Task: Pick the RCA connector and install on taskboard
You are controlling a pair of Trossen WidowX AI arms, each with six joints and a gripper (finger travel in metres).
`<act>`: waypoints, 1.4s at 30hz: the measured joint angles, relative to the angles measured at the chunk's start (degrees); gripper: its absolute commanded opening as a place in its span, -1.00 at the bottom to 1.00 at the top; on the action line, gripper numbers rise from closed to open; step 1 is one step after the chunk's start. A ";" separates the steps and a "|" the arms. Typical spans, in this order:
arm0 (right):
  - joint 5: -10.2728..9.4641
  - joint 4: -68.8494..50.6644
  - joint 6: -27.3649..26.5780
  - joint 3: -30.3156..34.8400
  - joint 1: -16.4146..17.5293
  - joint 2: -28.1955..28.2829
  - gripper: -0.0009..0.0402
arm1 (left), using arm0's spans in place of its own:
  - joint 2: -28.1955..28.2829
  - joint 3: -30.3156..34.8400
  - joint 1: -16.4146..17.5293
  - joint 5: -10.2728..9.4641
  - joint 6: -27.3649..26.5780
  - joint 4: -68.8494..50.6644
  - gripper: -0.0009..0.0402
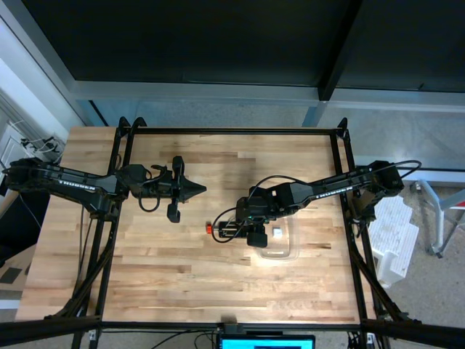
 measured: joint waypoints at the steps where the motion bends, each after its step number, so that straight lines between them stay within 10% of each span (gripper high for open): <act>1: -0.28 0.02 -0.24 0.00 0.04 -0.26 -0.18 | 0.00 0.02 0.00 0.00 0.00 0.00 -0.96; 15: -1.53 6.64 -4.28 -2.67 -0.98 -10.93 -0.53 | 0.00 0.02 0.00 0.00 0.00 0.00 -0.96; 42: -1.53 41.75 -9.88 -28.02 -8.11 -34.29 -0.95 | 0.00 0.00 0.00 0.00 0.00 0.00 -0.96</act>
